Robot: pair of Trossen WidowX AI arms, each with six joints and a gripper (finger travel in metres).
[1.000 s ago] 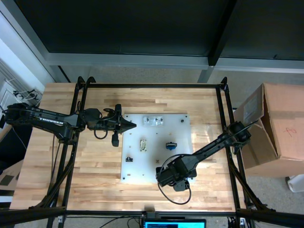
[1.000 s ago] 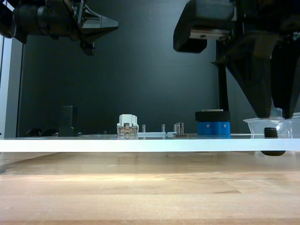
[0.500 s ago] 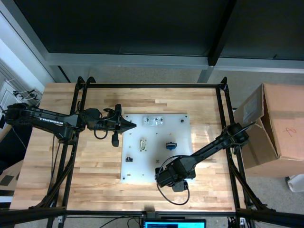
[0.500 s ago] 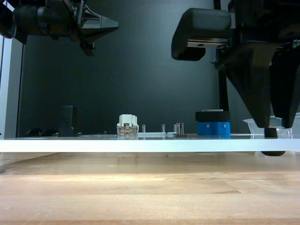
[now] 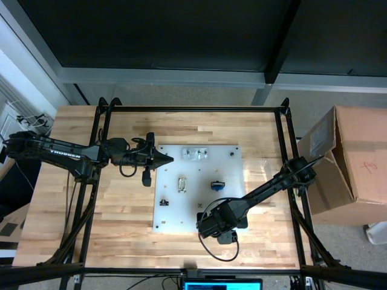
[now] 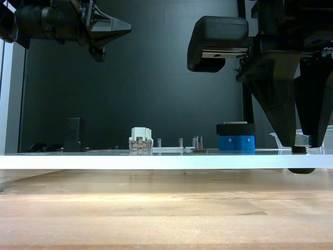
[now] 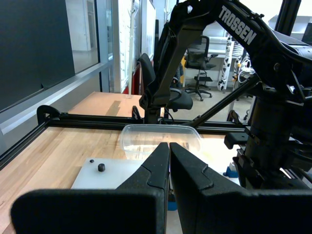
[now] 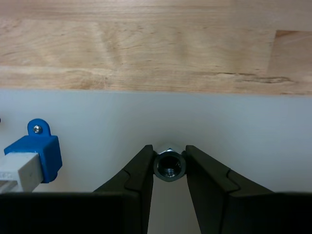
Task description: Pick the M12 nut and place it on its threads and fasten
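High view: we see the right hand (image 5: pixel 219 225) low over the white board (image 5: pixel 181 208), at the board's 5 o'clock corner. Its own bulk hides what it carries. The left hand (image 5: pixel 164 159) hangs at the board's 10 o'clock edge, well apart, so the right arm is the nearer one.

Low view: the nut (image 6: pixel 303 139) is pinched between the right hand's fingertips with its bore upright. The stud (image 6: pixel 298 150) is at 6 o'clock from it, directly below. They are touching or just short of it, and we cannot tell whether any thread has caught. We judge the coming move to be straight down plus a twist about the vertical axis. The clear tray (image 6: pixel 278 136) stands behind the stud. The blue block (image 6: pixel 237 143) is at 9 o'clock from the stud, near but apart, and we judge it not to be in the way. The left hand is high, at 10 o'clock.

Left wrist view: the left hand's fingers (image 7: pixel 156 161) are pressed together and hold nothing. Ahead are the tray, a black post (image 7: pixel 101 167) and the right arm (image 7: pixel 273 122).

Right wrist view: the nut is clamped between both fingertips with its threaded bore facing the camera, and it covers whatever is behind it. The board lies under it, a blue bracket (image 8: pixel 41 153) sits well apart, and the counter (image 8: pixel 146 44) lies beyond.
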